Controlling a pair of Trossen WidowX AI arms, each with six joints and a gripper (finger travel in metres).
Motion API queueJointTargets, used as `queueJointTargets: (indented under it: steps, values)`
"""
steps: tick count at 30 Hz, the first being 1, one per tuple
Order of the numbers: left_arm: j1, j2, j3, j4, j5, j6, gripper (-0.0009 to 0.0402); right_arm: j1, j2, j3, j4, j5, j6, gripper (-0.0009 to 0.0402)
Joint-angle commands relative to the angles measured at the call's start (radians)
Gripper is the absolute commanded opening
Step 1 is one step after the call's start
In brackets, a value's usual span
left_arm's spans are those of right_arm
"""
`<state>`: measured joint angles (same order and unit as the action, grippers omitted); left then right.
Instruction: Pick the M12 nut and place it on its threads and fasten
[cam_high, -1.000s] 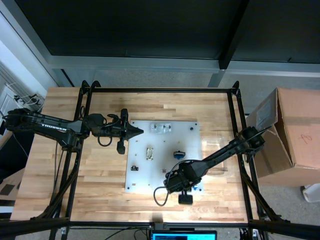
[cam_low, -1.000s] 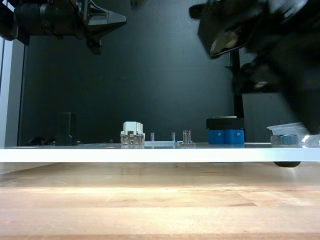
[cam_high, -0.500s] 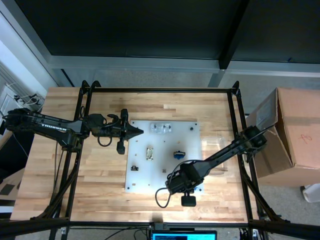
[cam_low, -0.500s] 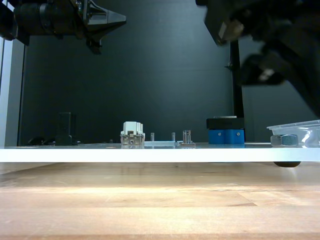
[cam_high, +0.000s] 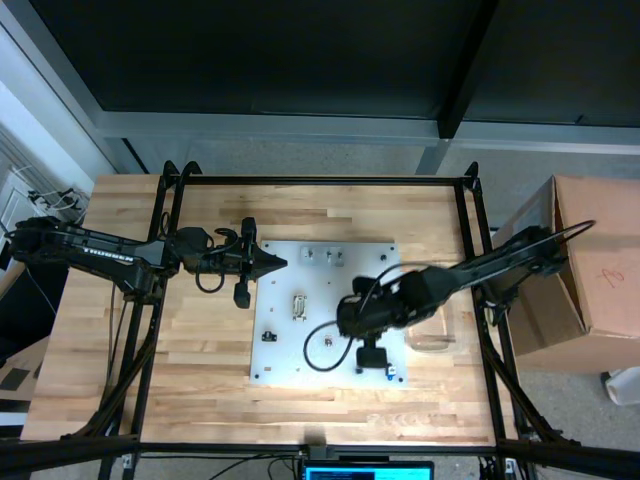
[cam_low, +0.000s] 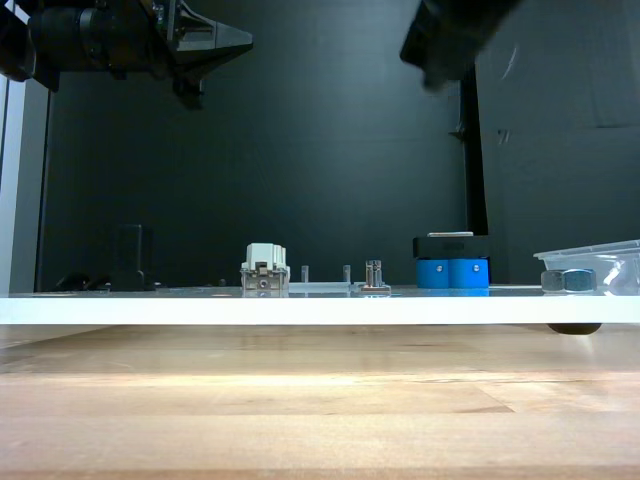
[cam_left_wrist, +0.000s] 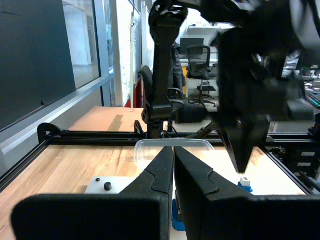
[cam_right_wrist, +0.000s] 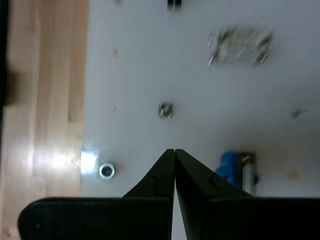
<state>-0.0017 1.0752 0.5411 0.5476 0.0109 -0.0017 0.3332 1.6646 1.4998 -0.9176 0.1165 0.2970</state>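
Note:
The small silver nut (cam_low: 567, 281) sits on its stud at the near right edge of the white board (cam_high: 285, 360). It is low against the board and no ribs show beneath it. The right wrist view shows the nut (cam_right_wrist: 106, 171) as a free ring by the board's edge. My right gripper (cam_high: 343, 321) hangs high over mid-board, shut, with nothing between its fingers (cam_right_wrist: 165, 170). My left gripper (cam_high: 282, 263) hovers shut above the board's far left corner, high in the low view (cam_low: 245, 40). It holds nothing.
A clear tray (cam_high: 436, 325) lies just right of the board. A white connector (cam_low: 264, 272), small pins and a blue block (cam_low: 452, 272) stand on the board. A cardboard box (cam_high: 590, 270) sits beyond the table's right edge.
My right arm has lifted away from the stud at the near right and swung up and back over mid-board. The nut stayed on the stud. The left arm has not moved.

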Motion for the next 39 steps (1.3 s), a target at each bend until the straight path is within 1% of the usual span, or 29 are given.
queueJointTargets:
  steps: [1, 4, 8, 10, 13, 16, 20, 26, 28, 31, 36, 39]
  values:
    - [0.0, 0.0, 0.0, 0.0, 0.0, 0.0, 0.0, -0.063, -0.067, -0.027, 0.069, -0.001, -0.062, 0.0]
    - [0.0, 0.0, 0.0, 0.0, 0.0, 0.0, 0.0, -0.125, -0.14, -0.089, 0.182, -0.003, -0.126, 0.0]
    - [0.0, 0.0, 0.0, 0.0, 0.0, 0.0, 0.0, -0.205, -0.248, -0.211, 0.369, -0.017, -0.194, 0.0]
    - [0.0, 0.0, 0.0, 0.0, 0.0, 0.0, 0.0, -0.246, -0.299, -0.281, 0.478, -0.052, -0.215, 0.0]
    - [0.0, 0.0, 0.0, 0.0, 0.0, 0.0, 0.0, -0.306, -0.378, -0.391, 0.645, -0.127, -0.233, 0.0]
    - [0.0, 0.0, 0.0, 0.0, 0.0, 0.0, 0.0, -0.36, -0.453, -0.505, 0.801, -0.174, -0.236, 0.0]
    - [0.0, 0.0, 0.0, 0.0, 0.0, 0.0, 0.0, -0.415, -0.533, -0.645, 0.992, -0.251, -0.235, 0.0]
    - [0.0, 0.0, 0.0, 0.0, 0.0, 0.0, 0.0, -0.42, -0.613, -0.809, 1.215, -0.231, -0.233, 0.0]
    - [0.0, 0.0, 0.0, 0.0, 0.0, 0.0, 0.0, -0.411, -0.629, -0.844, 1.25, -0.194, -0.232, 0.0]
    - [0.0, 0.0, 0.0, 0.0, 0.0, 0.0, 0.0, -0.382, -0.645, -0.872, 1.254, -0.114, -0.239, 0.0]
    - [0.0, 0.0, 0.0, 0.0, 0.0, 0.0, 0.0, -0.341, -0.65, -0.883, 1.268, -0.109, -0.257, 0.0]
    - [0.0, 0.0, 0.0, 0.0, 0.0, 0.0, 0.0, -0.326, -0.65, -0.904, 1.343, -0.109, -0.257, 0.0]
